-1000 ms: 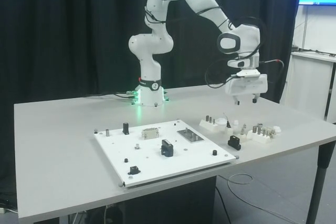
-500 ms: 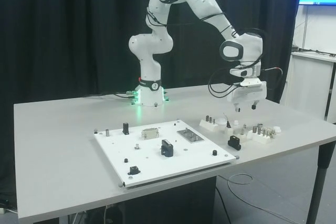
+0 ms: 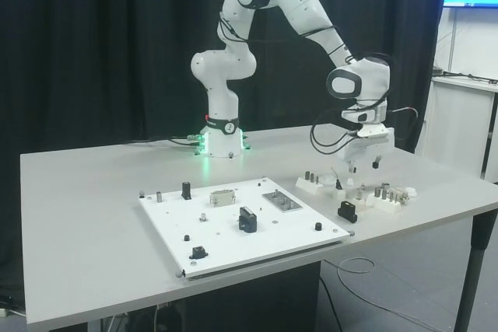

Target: Pick BNC.

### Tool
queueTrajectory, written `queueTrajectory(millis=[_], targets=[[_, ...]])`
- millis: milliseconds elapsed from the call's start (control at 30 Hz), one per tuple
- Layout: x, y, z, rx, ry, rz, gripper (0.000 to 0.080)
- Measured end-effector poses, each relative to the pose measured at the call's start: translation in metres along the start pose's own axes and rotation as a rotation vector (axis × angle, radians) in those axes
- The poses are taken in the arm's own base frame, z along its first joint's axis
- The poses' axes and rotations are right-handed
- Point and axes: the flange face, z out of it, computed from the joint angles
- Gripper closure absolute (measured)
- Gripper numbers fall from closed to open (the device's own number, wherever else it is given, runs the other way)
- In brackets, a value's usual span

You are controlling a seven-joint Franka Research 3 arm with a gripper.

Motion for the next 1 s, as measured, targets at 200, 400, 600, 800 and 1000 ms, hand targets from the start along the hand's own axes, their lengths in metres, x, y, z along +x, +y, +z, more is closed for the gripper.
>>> queueTrajectory(millis=[200,400,600,800,1000], targets=[[0.003,0.0,0.01,0.011,-0.002,0.007,0.0003],[0.007,0.001,0.021,0.022,-0.005,0.015,0.0003],[0.008,0.0,0.031,0.029,-0.008,0.018,0.0003],[0.006,-0.001,0.038,0.027,-0.009,0.014,0.0003],[0.002,-0.003,0.043,0.021,-0.012,0.007,0.0003]])
